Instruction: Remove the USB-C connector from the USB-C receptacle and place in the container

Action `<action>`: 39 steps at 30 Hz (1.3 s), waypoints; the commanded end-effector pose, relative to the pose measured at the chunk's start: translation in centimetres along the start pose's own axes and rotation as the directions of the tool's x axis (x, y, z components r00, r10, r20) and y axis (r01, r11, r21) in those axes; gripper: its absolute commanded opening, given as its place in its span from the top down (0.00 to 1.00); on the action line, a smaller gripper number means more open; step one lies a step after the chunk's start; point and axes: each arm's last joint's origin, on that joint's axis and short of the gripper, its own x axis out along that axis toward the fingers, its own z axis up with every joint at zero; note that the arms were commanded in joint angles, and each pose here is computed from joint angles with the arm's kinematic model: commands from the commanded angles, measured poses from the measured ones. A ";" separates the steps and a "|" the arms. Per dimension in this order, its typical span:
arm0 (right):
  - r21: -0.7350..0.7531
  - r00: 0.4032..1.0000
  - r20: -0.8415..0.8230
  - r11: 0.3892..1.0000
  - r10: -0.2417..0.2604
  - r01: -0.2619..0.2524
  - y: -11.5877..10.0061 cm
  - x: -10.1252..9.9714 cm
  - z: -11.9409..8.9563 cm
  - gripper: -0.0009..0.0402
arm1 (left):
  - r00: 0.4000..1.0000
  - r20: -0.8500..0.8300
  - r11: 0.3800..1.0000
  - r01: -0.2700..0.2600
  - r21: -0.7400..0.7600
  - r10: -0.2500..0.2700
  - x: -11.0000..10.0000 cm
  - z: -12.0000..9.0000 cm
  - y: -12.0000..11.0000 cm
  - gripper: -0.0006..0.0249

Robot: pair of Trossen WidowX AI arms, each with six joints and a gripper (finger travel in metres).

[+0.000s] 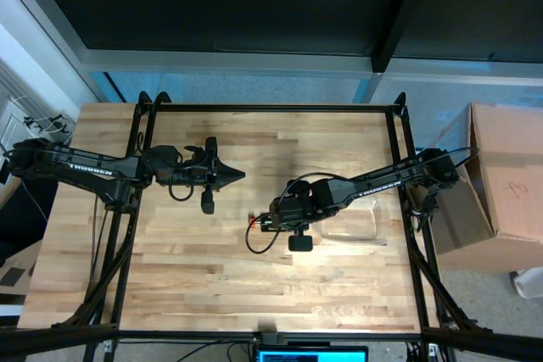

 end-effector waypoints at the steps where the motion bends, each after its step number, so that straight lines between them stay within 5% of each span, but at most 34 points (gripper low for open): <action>1: -0.001 1.000 0.001 1.000 0.001 -0.001 0.0 -0.1 0.0 0.98 | 1.000 0.000 1.000 0.000 0.000 0.000 0.0 0.0 0.0 0.98; 21: 0.009 0.997 0.081 1.000 0.010 -0.011 -1.2 -4.2 -0.6 0.98 | 1.000 0.002 1.000 0.000 0.000 0.000 0.0 0.0 0.0 0.98; 39: 0.066 0.998 0.047 0.997 -0.038 0.034 -8.9 -6.9 -1.9 0.98 | 1.000 0.000 1.000 0.000 0.000 0.000 0.0 0.0 0.0 0.98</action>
